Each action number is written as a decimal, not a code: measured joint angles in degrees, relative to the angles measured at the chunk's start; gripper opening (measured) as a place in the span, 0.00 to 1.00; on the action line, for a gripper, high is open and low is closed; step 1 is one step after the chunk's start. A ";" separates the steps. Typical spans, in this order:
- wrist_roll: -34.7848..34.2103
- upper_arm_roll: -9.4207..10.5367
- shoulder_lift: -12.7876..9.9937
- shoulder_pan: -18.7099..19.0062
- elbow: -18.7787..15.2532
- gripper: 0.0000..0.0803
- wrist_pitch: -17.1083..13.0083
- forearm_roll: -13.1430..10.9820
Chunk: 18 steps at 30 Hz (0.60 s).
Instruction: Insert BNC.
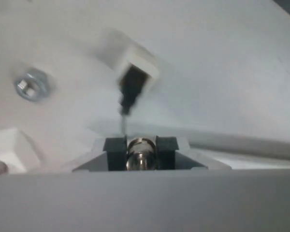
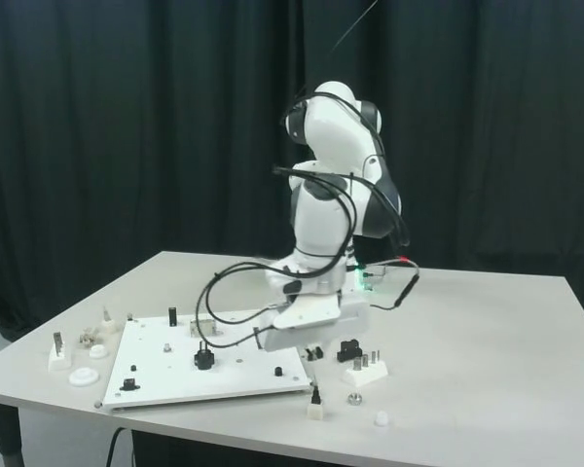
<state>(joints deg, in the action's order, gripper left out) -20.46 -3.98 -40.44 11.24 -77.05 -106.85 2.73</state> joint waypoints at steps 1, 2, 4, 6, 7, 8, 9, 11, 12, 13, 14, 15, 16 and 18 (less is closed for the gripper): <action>0.27 -0.42 0.13 0.00 0.00 0.15 0.44 0.05; 0.54 -0.83 0.26 -0.01 0.00 0.15 0.83 0.12; 1.29 -1.70 0.49 -0.13 0.00 0.15 1.67 0.25; 2.16 -2.55 0.67 -0.29 -0.01 0.15 2.48 0.33; 2.59 -2.95 0.75 -0.41 -0.01 0.15 2.91 0.35; 3.06 -3.39 0.83 -0.53 -0.04 0.15 3.27 0.37; 3.63 -3.81 0.91 -0.68 -0.07 0.15 3.60 0.39; 4.83 -4.54 1.07 -1.09 -0.16 0.15 4.11 0.40; 5.43 -4.89 1.16 -1.35 -0.22 0.15 4.31 0.40; 6.02 -5.18 1.25 -1.66 -0.27 0.15 4.54 0.40; 6.59 -5.42 1.33 -1.98 -0.30 0.15 4.76 0.40; 7.13 -5.62 1.40 -2.36 -0.33 0.15 4.94 0.40; 7.73 -5.74 1.51 -2.83 -0.38 0.15 5.07 0.40; 8.99 -5.83 1.76 -3.82 -0.54 0.15 5.15 0.42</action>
